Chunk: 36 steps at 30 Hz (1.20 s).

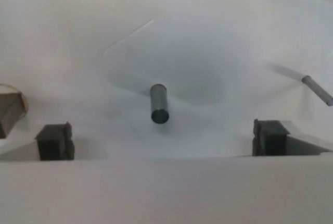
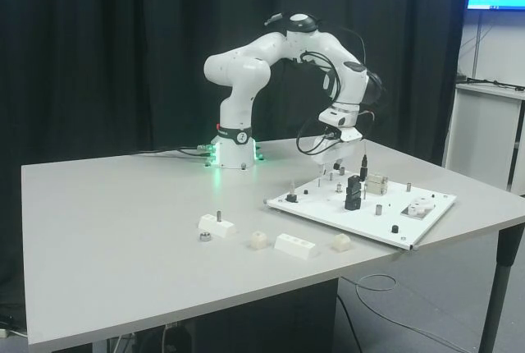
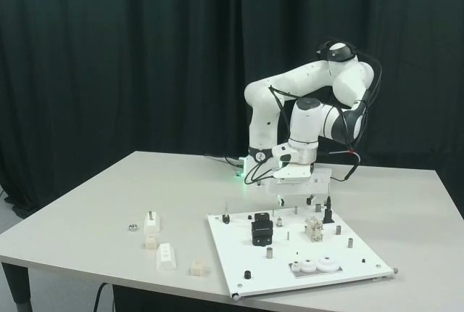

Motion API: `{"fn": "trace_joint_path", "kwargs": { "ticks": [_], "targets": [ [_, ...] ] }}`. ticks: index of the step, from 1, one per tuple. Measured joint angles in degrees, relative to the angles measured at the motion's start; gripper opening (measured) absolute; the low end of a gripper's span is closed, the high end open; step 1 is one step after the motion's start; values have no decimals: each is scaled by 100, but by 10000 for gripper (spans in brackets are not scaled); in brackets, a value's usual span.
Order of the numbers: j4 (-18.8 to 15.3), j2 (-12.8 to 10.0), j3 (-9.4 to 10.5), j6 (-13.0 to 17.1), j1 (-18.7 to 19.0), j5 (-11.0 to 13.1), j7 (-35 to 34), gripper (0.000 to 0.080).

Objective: Pick bolt 4.

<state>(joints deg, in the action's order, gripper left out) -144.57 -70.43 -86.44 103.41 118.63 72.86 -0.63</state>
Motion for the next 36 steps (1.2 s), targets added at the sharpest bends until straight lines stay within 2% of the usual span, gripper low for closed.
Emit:
{"fn": "trace_joint_path", "kwargs": {
  "ticks": [4,5,17,36],
  "targets": [
    [5,4,-29,0,0,0,-1,754],
    [8,6,-37,0,0,0,-1,789],
    [27,40,-229,-34,46,-21,-6,799],
    [97,40,-545,-138,48,-241,-6,800]
  ]
}}
